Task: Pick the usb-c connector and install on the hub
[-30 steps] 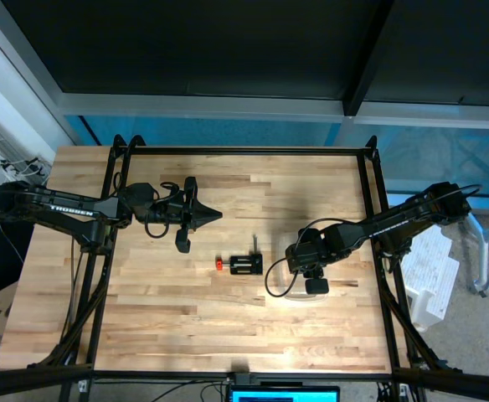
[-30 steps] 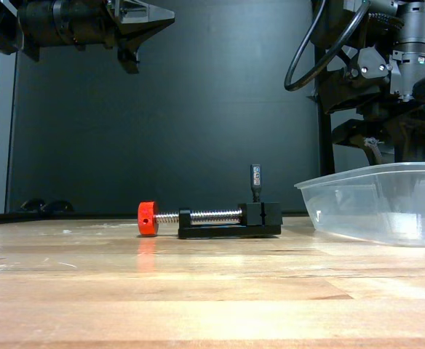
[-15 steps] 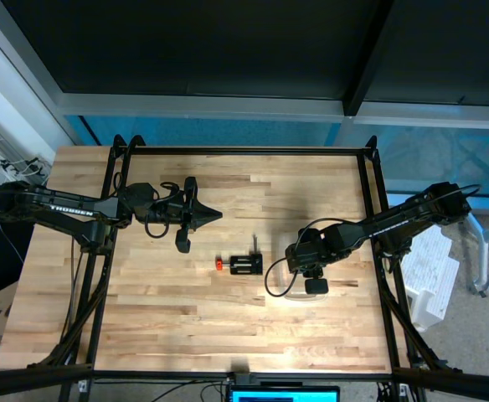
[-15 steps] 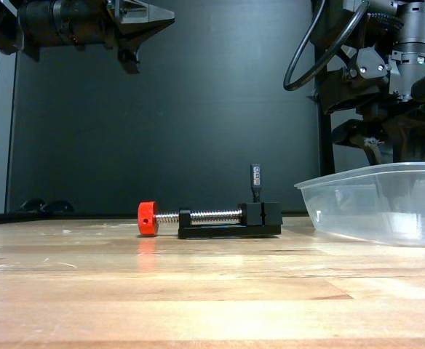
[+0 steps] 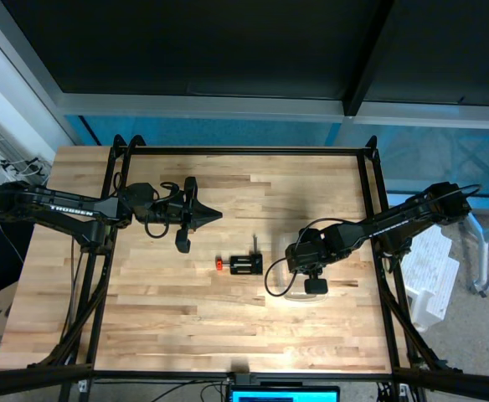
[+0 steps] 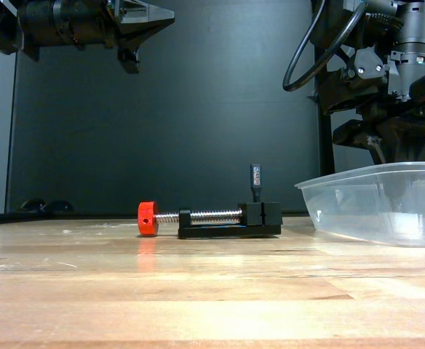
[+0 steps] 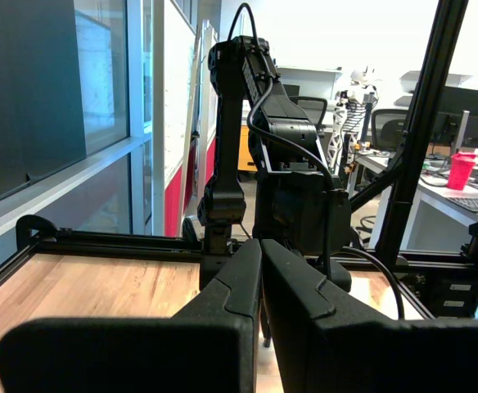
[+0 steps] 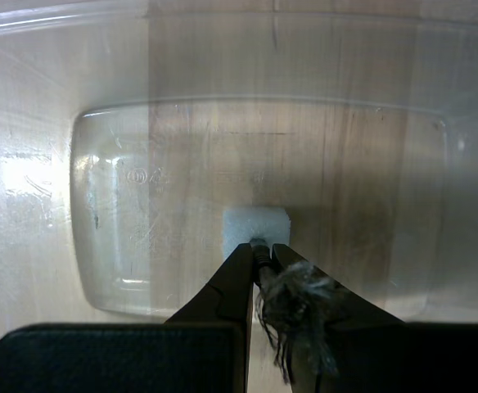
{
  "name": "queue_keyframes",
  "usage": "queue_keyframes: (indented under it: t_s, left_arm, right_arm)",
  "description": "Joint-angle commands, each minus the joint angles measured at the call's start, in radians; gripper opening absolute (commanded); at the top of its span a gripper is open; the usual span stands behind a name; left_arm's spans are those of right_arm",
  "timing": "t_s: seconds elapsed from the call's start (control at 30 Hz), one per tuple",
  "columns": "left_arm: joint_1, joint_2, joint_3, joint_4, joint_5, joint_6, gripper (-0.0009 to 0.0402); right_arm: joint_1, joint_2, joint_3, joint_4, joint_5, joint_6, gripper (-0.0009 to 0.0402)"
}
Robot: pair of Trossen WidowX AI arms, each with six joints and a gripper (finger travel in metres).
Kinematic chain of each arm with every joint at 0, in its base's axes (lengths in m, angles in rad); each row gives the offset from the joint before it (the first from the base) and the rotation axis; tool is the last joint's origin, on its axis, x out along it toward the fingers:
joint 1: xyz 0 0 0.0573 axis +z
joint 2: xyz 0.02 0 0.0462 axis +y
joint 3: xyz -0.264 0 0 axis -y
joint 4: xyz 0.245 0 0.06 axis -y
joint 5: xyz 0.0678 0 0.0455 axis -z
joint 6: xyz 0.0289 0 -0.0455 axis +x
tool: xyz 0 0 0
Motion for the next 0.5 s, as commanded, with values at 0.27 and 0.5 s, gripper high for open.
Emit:
queue_keyframes:
  t_s: [0.27, 0.5]
  left_arm:
    - [0.000, 0.000, 0.000, 0.000, 0.000, 0.000, 0.0000]
    - [0.000, 0.000, 0.000, 0.000, 0.000, 0.000, 0.0000]
  right_arm:
    - [0.000, -0.017, 0.002, -0.014, 0.000, 0.002, 0.0000]
    - [0.000, -0.056, 0.051, -0.083, 0.001, 0.000, 0.0000]
